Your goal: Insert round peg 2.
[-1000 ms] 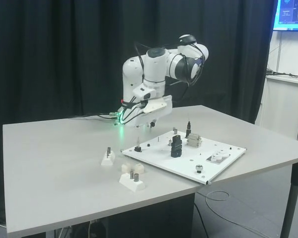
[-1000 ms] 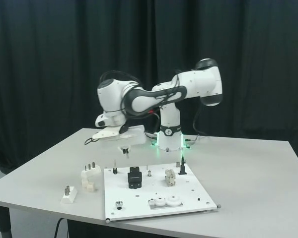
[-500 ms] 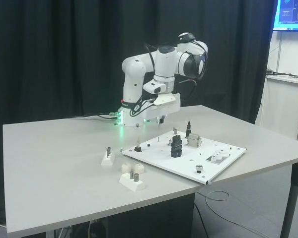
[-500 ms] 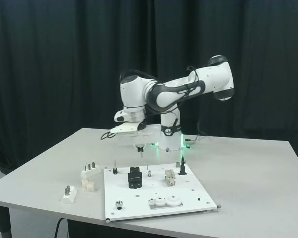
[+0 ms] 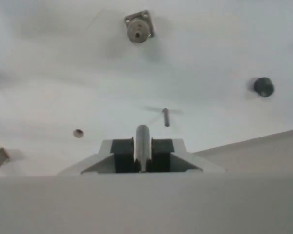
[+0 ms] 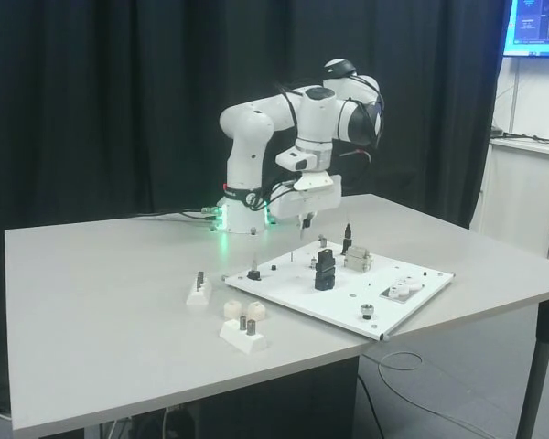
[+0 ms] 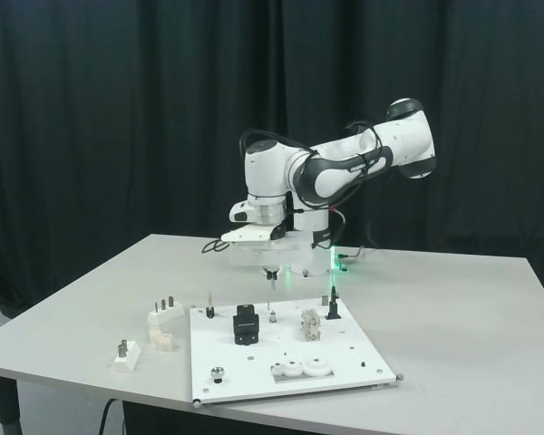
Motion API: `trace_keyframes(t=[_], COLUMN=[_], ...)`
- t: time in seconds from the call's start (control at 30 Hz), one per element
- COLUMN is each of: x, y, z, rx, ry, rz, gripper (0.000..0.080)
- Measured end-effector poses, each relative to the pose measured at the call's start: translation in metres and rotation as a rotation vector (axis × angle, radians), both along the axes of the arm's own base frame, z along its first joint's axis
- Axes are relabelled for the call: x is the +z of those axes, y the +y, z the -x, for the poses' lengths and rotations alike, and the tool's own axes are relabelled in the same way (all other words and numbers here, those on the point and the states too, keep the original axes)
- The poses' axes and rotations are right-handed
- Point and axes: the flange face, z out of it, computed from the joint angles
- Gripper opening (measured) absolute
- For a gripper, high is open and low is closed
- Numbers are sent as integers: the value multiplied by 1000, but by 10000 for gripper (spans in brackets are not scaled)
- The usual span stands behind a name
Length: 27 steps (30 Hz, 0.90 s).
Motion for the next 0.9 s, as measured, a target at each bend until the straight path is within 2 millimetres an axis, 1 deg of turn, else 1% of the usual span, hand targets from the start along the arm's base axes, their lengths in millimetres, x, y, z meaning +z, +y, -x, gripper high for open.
trace_keyframes(t=[0.17,0.57,0.9], x=[-7,-30,-38], y=[6,17,24], z=[7,19,25], rx=[-20,-60,-93], ry=[-3,16,31], rz=[4,-16,-18], gripper=[70,70,70])
